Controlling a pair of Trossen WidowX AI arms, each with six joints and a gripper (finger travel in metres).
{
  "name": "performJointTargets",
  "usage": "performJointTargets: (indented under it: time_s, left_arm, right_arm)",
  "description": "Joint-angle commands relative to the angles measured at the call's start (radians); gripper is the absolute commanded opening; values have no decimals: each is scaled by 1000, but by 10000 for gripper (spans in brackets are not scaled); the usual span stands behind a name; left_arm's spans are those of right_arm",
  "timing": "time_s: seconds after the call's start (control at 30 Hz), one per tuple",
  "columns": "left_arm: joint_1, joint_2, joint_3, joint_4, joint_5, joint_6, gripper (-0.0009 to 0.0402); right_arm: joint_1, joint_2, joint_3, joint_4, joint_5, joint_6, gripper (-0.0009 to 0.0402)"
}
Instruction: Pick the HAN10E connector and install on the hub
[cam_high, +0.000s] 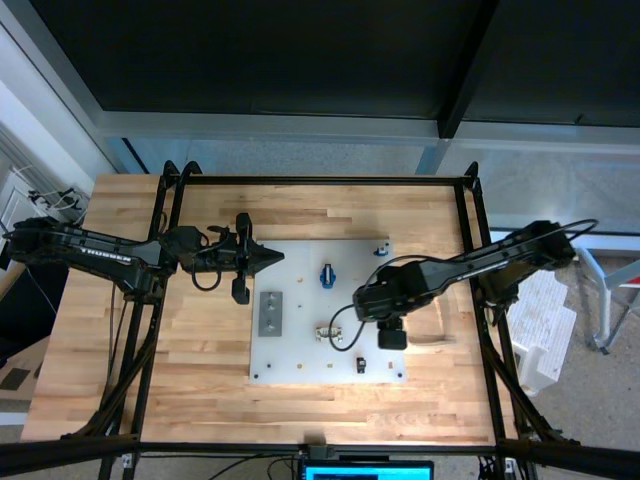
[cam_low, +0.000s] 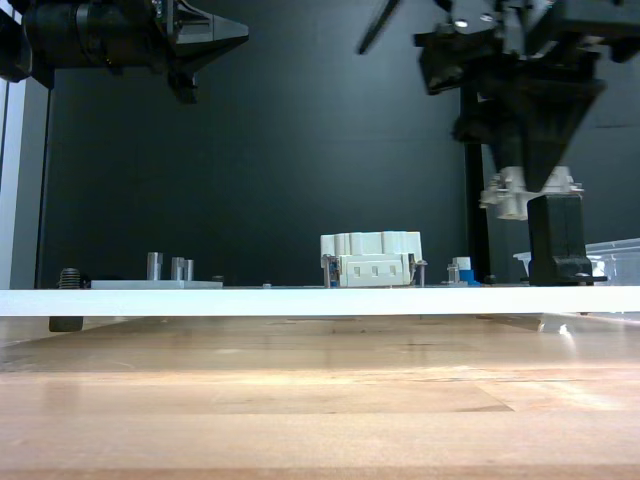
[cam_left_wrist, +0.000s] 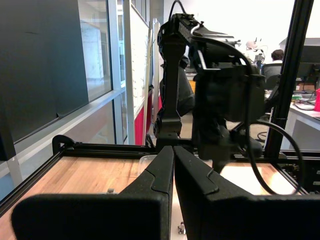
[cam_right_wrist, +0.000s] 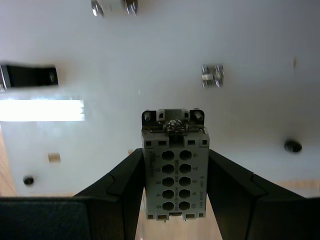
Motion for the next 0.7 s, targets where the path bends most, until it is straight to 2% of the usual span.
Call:
performJointTargets:
  time_s: [0.03,0.37,0.7]
  left_arm:
    - [0,0,0,0,0,0,0]
    - [0,0,0,0,0,0,0]
    - [0,0,0,0,0,0,0]
  right_arm:
    - [1,68,81,-11,0,2,13]
    - [0,277,354,-99,0,2,13]
    - [0,410,521,-123,0,12,13]
